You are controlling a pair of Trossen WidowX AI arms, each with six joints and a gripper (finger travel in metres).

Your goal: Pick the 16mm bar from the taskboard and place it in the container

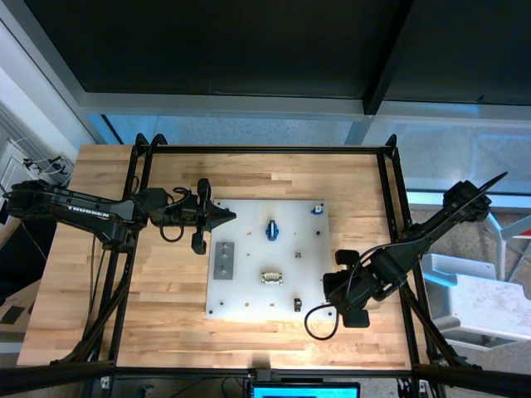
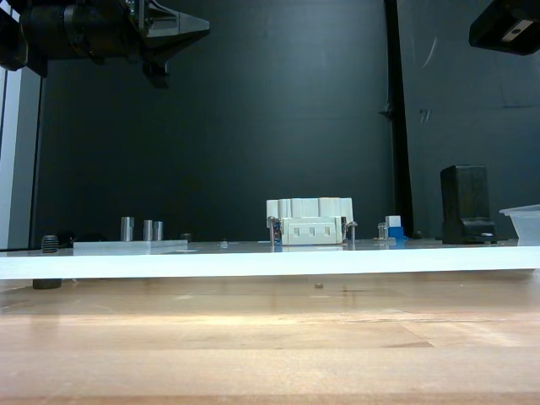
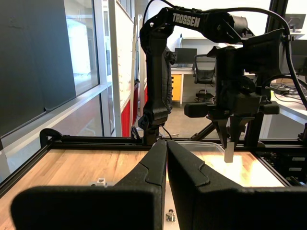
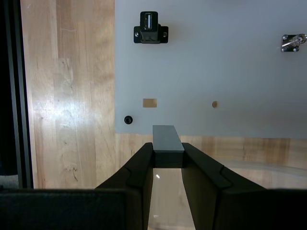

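Note:
My right gripper [image 4: 168,154] is shut on the 16mm bar [image 4: 167,140], a short grey metal piece held upright. It hangs just past the right edge of the white taskboard [image 1: 265,311], over the clear container [image 3: 199,145]. The left wrist view shows the bar [image 3: 229,152] pointing down from the right gripper [image 3: 229,143] above that tray. The container's wall [image 2: 523,221] also shows at table level. My left gripper [image 1: 222,217] hovers high over the board's far left corner, shut and empty.
The taskboard carries a grey metal block [image 1: 224,258], a blue part [image 1: 272,230], a white connector [image 2: 310,221] and a black fitting [image 2: 466,202]. A black frame [image 1: 265,150] rings the wooden table [image 1: 166,323].

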